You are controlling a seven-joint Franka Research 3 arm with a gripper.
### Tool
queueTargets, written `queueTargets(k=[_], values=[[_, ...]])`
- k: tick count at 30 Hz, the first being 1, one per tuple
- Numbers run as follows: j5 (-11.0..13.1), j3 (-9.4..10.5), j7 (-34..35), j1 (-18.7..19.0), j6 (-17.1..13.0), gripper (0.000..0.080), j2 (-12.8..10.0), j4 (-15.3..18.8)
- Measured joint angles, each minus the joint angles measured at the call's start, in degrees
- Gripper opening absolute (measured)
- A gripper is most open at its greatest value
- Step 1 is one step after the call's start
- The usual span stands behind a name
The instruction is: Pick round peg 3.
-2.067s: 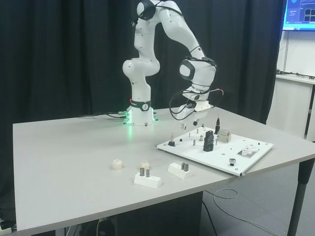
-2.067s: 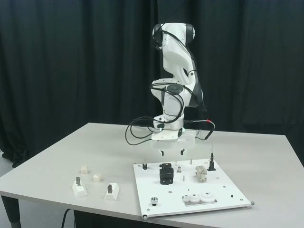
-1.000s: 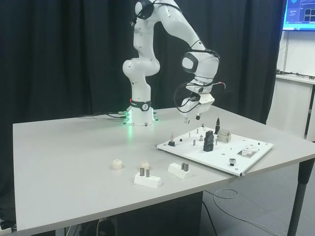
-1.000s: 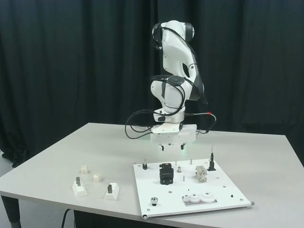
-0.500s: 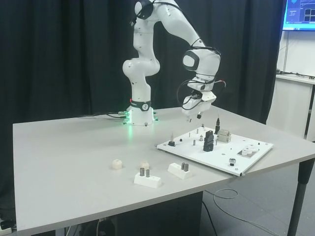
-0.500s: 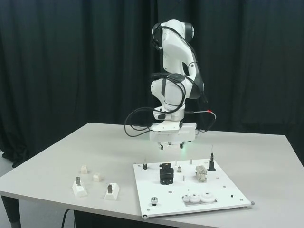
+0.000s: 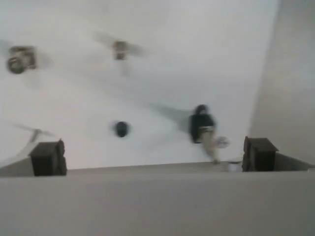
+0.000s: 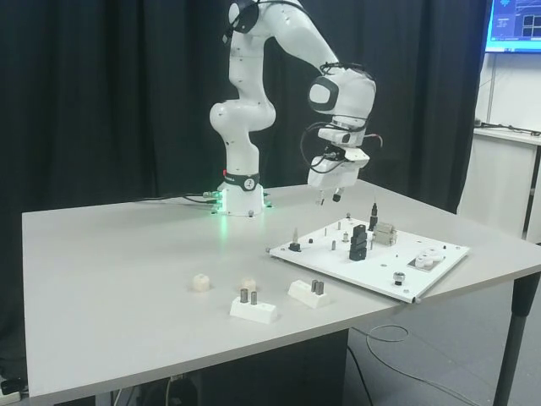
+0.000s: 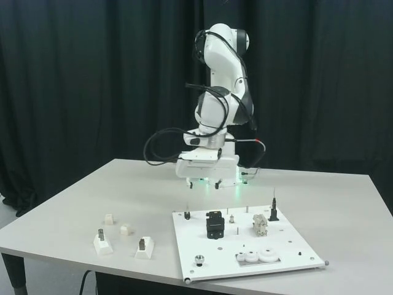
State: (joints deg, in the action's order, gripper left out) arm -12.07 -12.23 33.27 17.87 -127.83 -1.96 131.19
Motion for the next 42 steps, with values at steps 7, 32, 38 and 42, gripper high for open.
queueTargets(k=[7, 32, 38, 42], values=[[-0.3, -0.1, -3.9, -4.2, -1.6, 0.08, -1.3, -2.7], [5.4, -0.18, -19.4, -18.6, -7.7, 0.08, -17.0, -18.6], [8.4, -0.21, -24.1, -21.1, -7.6, 0.08, -21.7, -24.0], [9.9, -0.23, -26.8, -22.4, -6.8, 0.08, -24.3, -27.3]])
